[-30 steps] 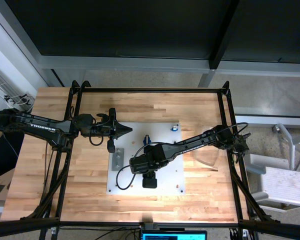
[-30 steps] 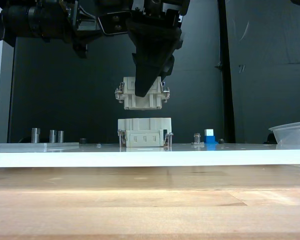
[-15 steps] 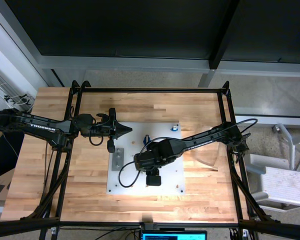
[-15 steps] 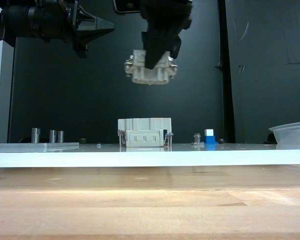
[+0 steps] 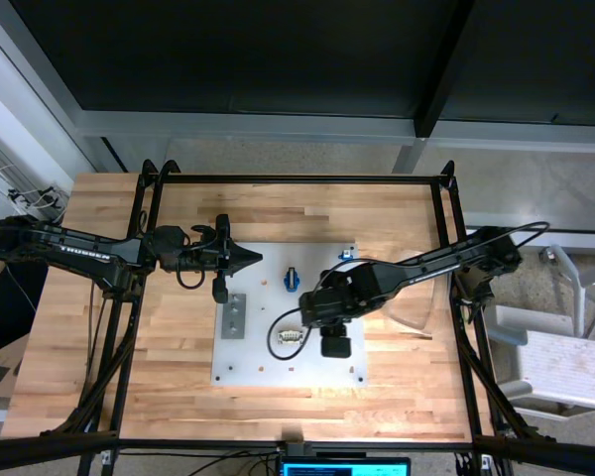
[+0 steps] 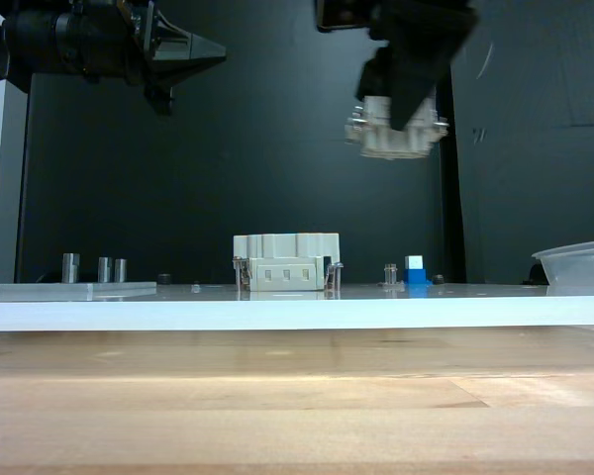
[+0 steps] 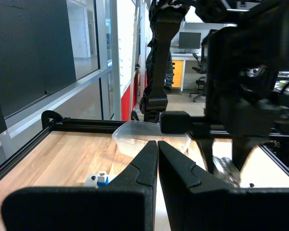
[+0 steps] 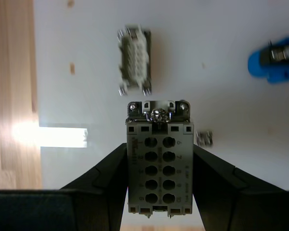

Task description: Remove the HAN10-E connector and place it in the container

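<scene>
My left gripper (image 5: 250, 258) hangs high over the board's (image 5: 246, 369) far-left corner, its fingers (image 7: 144, 163) pressed together with nothing between them. Near the board's middle I see the grey base (image 6: 285, 262) sitting bare, and to its right, well above the board's right side, my right gripper (image 6: 401, 94) clamps the connector (image 6: 394, 134) by its long sides, rows of pin holes showing on its face. The container (image 6: 576, 252) stands on the table just off the board's right edge, apart from the connector and lower than it
</scene>
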You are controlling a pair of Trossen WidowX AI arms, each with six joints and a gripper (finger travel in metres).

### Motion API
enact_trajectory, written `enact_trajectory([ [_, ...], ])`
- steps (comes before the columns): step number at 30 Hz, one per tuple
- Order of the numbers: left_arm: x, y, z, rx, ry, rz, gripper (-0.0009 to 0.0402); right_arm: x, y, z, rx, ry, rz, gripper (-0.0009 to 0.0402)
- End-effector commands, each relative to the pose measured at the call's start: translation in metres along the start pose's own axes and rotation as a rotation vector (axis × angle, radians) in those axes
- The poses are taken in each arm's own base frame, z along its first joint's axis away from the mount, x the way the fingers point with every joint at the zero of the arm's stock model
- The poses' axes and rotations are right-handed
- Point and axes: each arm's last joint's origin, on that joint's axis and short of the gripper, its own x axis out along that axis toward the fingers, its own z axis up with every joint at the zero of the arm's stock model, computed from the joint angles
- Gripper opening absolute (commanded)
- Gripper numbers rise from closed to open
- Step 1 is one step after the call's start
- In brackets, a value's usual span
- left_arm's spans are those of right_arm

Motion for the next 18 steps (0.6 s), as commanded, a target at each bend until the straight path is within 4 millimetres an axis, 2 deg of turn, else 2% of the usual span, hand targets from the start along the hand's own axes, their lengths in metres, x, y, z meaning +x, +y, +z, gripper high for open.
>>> enact_trajectory([
  [1, 0.000, 0.000, 0.000, 0.000, 0.000, 0.000, 0.0000, -0.004, -0.004, -0.014, 0.012, 0.005, -0.002, 0.0057],
  [18, 0.000, 0.000, 0.000, 0.000, -0.001, 0.000, 0.0000, -0.021, -0.028, -0.085, 0.114, 0.013, -0.019, 0.0057],
])
